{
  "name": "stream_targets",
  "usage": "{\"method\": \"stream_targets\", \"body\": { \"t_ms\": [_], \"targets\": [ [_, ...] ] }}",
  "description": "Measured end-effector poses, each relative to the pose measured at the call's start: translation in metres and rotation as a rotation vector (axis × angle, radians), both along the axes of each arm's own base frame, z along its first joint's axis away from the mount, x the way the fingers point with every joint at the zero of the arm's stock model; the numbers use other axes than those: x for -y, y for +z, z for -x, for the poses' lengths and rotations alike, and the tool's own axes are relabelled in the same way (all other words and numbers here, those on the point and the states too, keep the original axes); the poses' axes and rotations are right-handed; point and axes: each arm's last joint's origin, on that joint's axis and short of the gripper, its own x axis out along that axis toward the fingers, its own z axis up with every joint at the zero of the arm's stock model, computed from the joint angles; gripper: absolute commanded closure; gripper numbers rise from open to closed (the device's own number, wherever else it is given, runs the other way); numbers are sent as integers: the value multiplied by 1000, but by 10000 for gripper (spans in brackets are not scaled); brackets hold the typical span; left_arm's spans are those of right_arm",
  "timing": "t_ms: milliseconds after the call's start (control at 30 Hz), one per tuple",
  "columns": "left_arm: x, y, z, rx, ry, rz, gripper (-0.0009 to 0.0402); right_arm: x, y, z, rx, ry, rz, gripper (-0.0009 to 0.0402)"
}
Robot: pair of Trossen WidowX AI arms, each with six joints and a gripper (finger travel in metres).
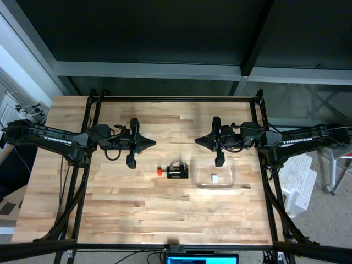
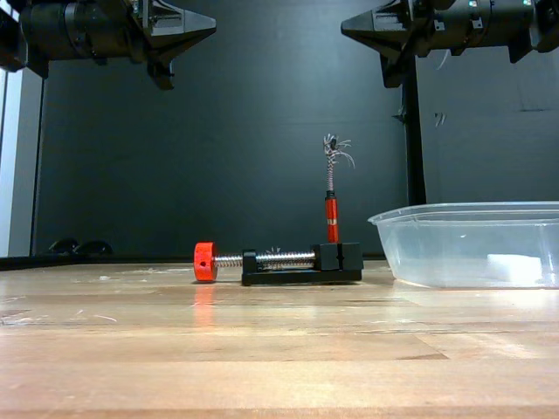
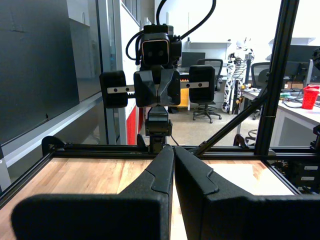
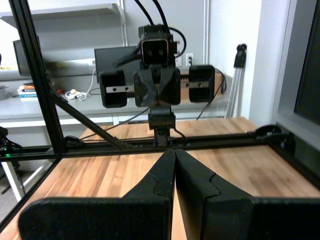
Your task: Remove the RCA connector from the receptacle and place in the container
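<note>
The receptacle (image 1: pixel 176 172) (image 2: pixel 301 262) is a small black block with a red-orange knob (image 2: pixel 204 261), lying mid-table. The RCA connector (image 2: pixel 332 218) stands upright in it, with a reddish body and frayed wire at its top. Just to the right sits the container (image 1: pixel 226 181) (image 2: pixel 463 249), a clear tray. My left gripper (image 1: pixel 151 143) (image 3: pixel 173 148) hovers high over the table, left of the block, shut and empty. Facing it from the right is my right gripper (image 1: pixel 196 141) (image 4: pixel 175 150), above the tray's far side, also shut and empty.
A small white rectangular piece (image 1: pixel 214 177) (image 2: pixel 515 266) lies inside the tray. A black frame (image 1: pixel 176 99) runs along the far and side edges of the wooden table. Each wrist view shows the opposite arm beyond the frame.
</note>
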Motion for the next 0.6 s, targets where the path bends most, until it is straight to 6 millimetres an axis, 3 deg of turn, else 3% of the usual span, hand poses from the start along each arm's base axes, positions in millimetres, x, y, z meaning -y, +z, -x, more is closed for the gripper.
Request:
{"method": "stream_targets", "body": {
  "t_ms": [300, 600],
  "targets": [
    [0, 0, 0, 0, 0, 0, 393, -2, -1, -9, -335, 7, -10, 393],
    [0, 0, 0, 0, 0, 0, 393, -8, 3, -30, -641, 20, -18, 393]
  ]
}}
